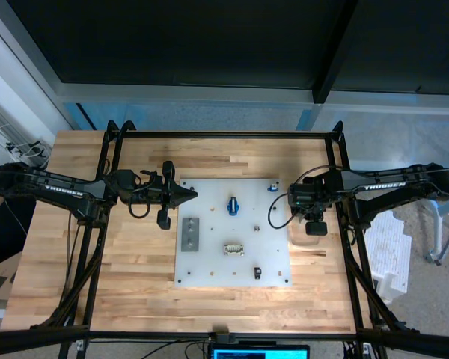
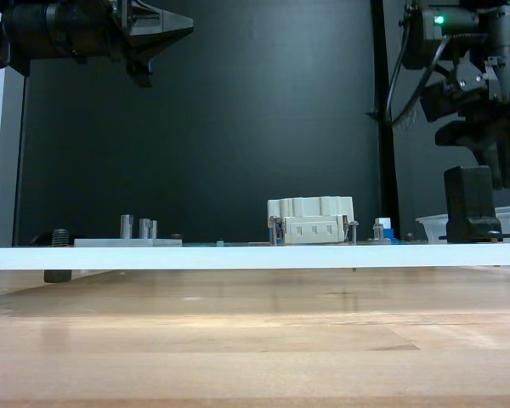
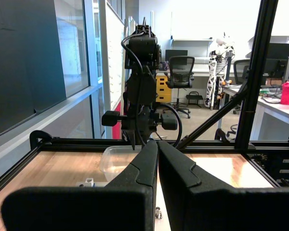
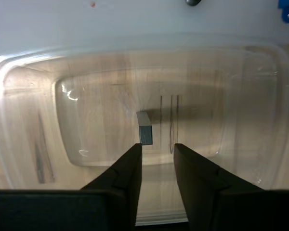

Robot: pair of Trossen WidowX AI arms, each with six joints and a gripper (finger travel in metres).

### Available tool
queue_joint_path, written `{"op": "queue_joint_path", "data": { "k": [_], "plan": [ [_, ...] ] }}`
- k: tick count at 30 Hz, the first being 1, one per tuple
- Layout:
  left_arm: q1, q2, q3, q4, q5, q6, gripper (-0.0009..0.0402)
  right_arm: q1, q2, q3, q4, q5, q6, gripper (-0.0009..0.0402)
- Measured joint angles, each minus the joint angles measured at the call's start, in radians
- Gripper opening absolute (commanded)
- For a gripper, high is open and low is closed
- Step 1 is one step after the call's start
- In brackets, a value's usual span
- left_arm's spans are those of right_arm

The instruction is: Pick the 16mm bar and install on taskboard

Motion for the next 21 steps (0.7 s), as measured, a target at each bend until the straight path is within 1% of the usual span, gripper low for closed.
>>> {"op": "queue_joint_path", "data": {
  "k": [9,14,16,17,19,21],
  "plan": [
    [0.000,0.000,0.000,0.000,0.000,0.000,0.0000,0.000,0.000,-0.073,0.074,-0.001,0.029,0.0151],
    [0.000,0.000,0.000,0.000,0.000,0.000,0.0000,0.000,0.000,-0.076,0.078,0.000,0.030,0.0160],
    [0.000,0.000,0.000,0.000,0.000,0.000,0.0000,0.002,0.004,-0.076,0.082,-0.001,0.047,0.0162],
    [0.000,0.000,0.000,0.000,0.000,0.000,0.0000,0.002,0.009,-0.076,0.085,-0.005,0.064,0.0163],
    [0.000,0.000,0.000,0.000,0.000,0.000,0.0000,0.003,0.021,-0.076,0.097,-0.026,0.100,0.0164],
    [0.000,0.000,0.000,0.000,0.000,0.000,0.0000,0.004,0.032,-0.077,0.103,-0.029,0.105,0.0167]
  ]
}}
